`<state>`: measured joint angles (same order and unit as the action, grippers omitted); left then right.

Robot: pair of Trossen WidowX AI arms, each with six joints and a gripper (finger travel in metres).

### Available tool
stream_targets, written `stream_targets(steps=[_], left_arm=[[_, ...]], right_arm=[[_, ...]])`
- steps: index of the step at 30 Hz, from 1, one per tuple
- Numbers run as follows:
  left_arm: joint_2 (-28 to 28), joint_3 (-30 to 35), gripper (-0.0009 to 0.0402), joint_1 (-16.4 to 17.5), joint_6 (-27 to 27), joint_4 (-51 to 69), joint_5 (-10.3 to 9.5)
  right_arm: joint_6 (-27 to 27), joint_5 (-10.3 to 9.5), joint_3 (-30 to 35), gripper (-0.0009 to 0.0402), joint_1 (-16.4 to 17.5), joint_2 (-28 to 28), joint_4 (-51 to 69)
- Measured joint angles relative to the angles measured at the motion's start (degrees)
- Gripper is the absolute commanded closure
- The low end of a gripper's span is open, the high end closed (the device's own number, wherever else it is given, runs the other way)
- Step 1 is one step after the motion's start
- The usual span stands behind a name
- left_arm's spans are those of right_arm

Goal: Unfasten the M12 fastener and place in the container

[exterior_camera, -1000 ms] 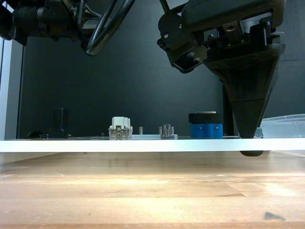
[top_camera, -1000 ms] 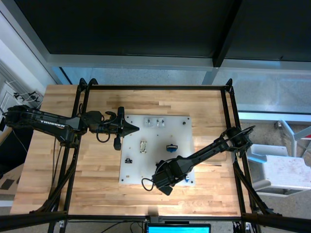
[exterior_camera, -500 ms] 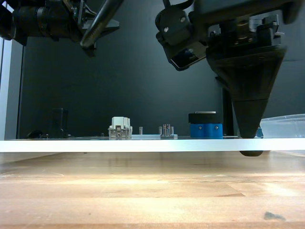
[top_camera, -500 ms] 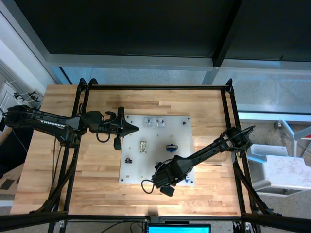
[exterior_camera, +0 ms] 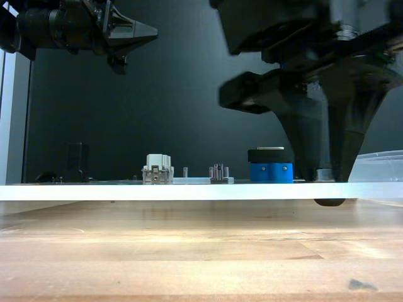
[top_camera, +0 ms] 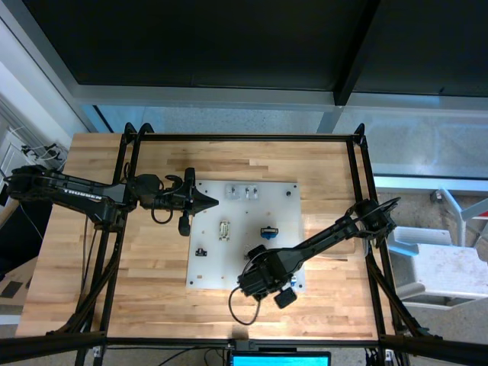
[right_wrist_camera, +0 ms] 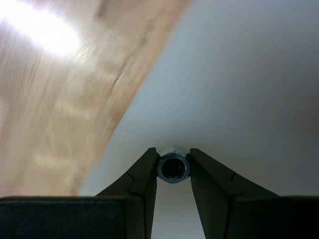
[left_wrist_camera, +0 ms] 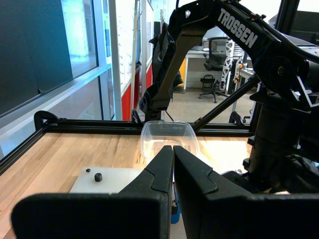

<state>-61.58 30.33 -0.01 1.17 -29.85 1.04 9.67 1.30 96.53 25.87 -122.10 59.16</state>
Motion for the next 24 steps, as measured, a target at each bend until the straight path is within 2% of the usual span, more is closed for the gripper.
stream_targets(steps=[9, 14, 19, 24], left_arm=[[0.0, 0.0, 0.0393, 0.0, 0.0, 0.0, 0.0], [0.0, 0.0, 0.0393, 0.0, 0.0, 0.0, 0.0], [0.0, 0.0, 0.0393, 0.0, 0.0, 0.0, -0.02], [0.0, 0.0, 0.0393, 0.0, 0.0, 0.0, 0.0]], right_arm=[[33.3, 0.0, 0.0, 0.0393, -0.1, 0.1, 0.3], [47.9, 0.79, 0.0, 0.0393, -0.1, 0.2, 0.6], [55.3, 1.75, 0.0, 0.0393, -0.1, 0.2, 0.9], [55.9, 2.1, 0.0, 0.0393, -0.1, 0.2, 0.9]])
